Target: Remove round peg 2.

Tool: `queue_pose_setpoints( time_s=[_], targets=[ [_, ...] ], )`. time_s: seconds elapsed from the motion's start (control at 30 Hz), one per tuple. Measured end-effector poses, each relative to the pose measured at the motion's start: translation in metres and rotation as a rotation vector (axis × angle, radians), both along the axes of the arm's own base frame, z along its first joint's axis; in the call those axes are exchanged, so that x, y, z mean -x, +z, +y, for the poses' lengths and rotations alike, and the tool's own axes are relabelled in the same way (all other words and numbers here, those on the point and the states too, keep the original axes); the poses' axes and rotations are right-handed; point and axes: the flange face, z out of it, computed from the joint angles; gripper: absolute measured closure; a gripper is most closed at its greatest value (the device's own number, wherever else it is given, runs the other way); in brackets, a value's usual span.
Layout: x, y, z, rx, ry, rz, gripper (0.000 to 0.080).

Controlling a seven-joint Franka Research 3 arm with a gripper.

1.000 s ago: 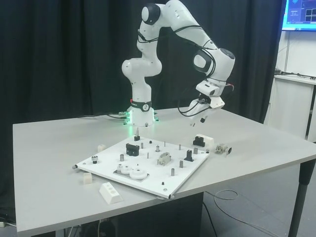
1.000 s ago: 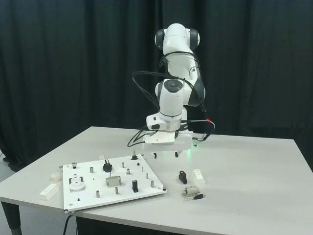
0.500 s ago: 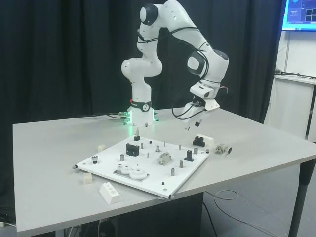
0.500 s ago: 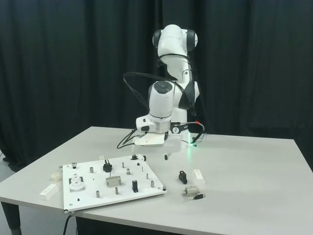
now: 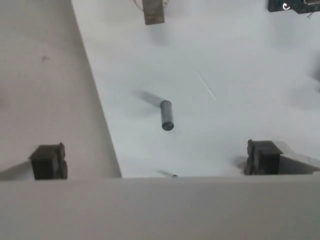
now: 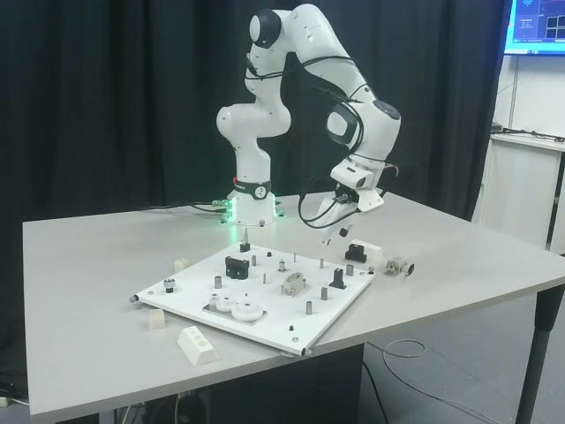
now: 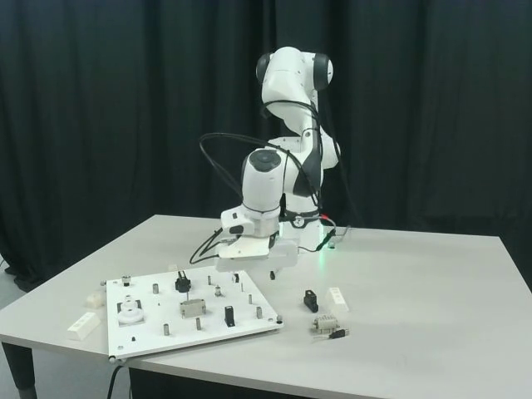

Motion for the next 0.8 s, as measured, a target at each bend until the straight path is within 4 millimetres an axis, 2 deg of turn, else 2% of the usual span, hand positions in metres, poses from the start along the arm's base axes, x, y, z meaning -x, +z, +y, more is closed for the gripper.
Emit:
queue_pose_setpoints(
  time_s=[0.4,0.8],
  targets=[
    [0.002,-0.026,-0.015,-0.004,0.002,0.030,0.0003],
    [0.011,-0.051,-0.016,-0.005,0.000,0.064,0.0003]
  ],
)
